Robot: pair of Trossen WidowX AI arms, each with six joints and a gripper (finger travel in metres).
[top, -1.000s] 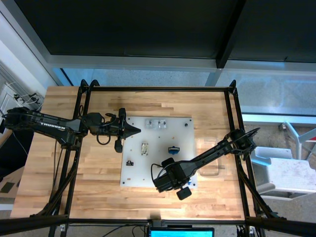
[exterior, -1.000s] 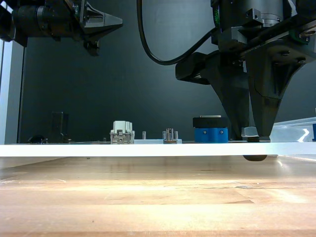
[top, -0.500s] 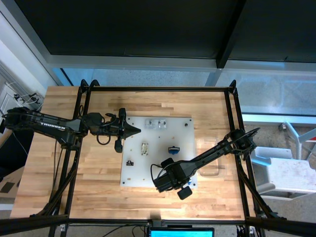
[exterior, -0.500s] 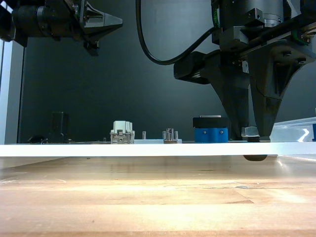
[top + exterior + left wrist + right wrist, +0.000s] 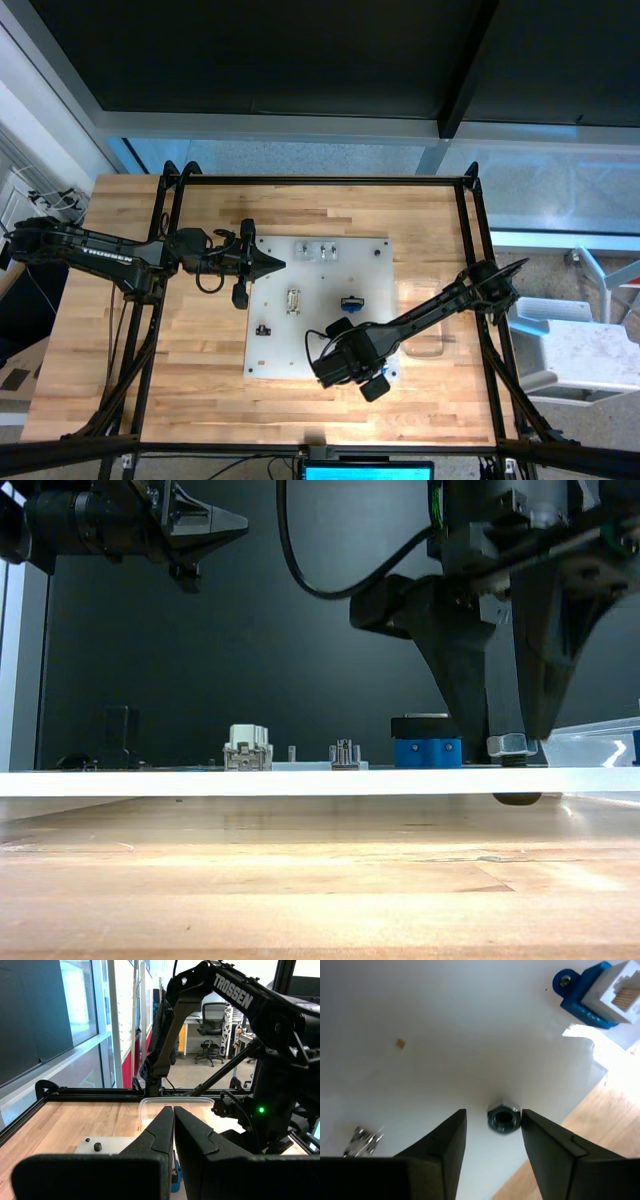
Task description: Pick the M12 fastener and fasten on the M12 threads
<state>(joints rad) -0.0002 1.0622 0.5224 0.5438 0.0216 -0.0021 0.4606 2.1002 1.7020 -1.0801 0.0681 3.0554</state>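
Note:
The small silver M12 nut sits on top of its short dark stud at the near right edge of the white board. In the right wrist view the nut lies between my right gripper's fingers without touching either one. The right gripper hangs open just above and around the nut. In the high view this gripper covers the nut and the stud. My left gripper hovers shut over the board's far left edge, high above it, holding nothing.
A blue-and-black fitting stands just left of the nut. A grey connector and small posts stand mid-board. A clear tray lies off the board's right side. A blue jack sits near the board edge.
The right gripper's fingers have spread off the nut and risen slightly. The nut stays on its stud. The left arm has not moved.

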